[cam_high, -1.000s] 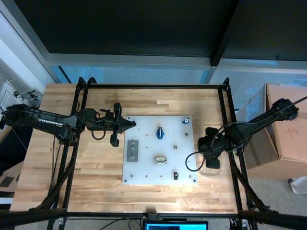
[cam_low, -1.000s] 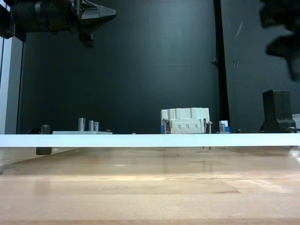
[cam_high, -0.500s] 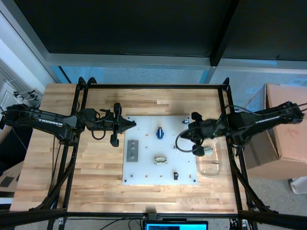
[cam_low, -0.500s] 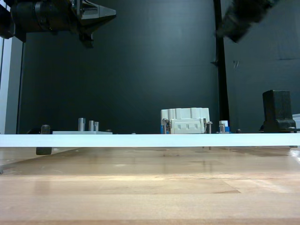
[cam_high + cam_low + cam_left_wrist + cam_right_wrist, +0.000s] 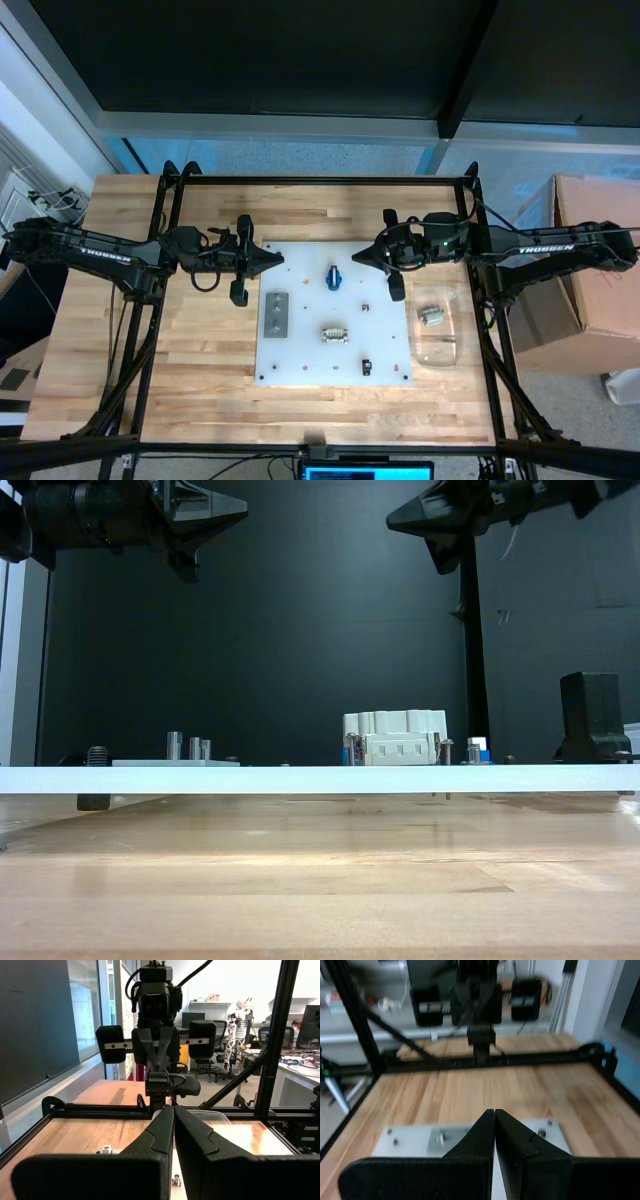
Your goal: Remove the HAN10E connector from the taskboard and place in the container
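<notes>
The connector (image 5: 432, 316) lies free in the clear container (image 5: 450, 352) just right of the board (image 5: 300, 360). The left gripper (image 5: 275, 258) and right gripper (image 5: 360, 255) hang high over the board's far part, fingers pressed together, facing across a blue knob (image 5: 334, 277). A beige socket (image 5: 335, 335) sits mid-board.

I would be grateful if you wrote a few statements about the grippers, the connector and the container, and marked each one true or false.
1. The left gripper and the right gripper are both shut and empty. True.
2. The right gripper hovers over the container. False: it hangs above the far right part of the board, clear of the container.
3. The HAN10E connector lies free inside the container. True.
4. The left gripper rests on the board. False: it hangs high above the board's far left corner.
</notes>
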Robot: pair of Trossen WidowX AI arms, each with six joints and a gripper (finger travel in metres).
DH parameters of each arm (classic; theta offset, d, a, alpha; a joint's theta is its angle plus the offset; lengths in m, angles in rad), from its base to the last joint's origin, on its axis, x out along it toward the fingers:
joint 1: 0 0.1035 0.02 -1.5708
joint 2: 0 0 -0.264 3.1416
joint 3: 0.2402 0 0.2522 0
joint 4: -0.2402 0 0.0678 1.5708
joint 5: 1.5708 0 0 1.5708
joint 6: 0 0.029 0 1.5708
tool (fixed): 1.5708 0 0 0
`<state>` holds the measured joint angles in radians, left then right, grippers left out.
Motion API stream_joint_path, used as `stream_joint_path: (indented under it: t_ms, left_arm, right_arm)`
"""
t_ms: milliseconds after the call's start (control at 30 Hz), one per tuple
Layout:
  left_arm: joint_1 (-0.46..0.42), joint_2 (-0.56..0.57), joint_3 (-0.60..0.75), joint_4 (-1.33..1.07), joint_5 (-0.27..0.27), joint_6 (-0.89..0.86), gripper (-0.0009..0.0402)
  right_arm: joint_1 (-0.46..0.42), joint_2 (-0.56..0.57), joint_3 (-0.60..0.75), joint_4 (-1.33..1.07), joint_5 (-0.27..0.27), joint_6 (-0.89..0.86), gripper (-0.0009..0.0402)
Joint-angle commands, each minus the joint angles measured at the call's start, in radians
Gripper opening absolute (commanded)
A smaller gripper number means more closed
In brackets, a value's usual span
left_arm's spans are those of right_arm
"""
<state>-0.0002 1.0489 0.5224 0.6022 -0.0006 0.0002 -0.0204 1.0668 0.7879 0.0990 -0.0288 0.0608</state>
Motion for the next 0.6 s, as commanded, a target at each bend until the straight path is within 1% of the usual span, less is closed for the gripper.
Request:
stream_joint_path:
  t_ms: [33,167,267,333,600]
  left_arm:
    - [0.0,0.0,0.0,0.0,0.0,0.0,0.0]
    - [0.0,0.0,0.0,0.0,0.0,0.0,0.0]
    - [0.0,0.0,0.0,0.0,0.0,0.0,0.0]
    - [0.0,0.0,0.0,0.0,0.0,0.0,0.0]
    - [0.0,0.0,0.0,0.0,0.0,0.0,0.0]
  right_arm:
    - [-0.001,0.001,-0.056,0.158,-0.002,0.002,0.0]
    - [-0.002,0.001,-0.12,0.313,0.002,0.01,0.0]
    - [-0.004,0.001,-0.152,0.375,0.003,0.022,0.0]
    - [-0.004,0.001,-0.163,0.385,0.011,0.028,0.0]
    - [-0.005,0.003,-0.172,0.385,0.01,0.035,0.0]
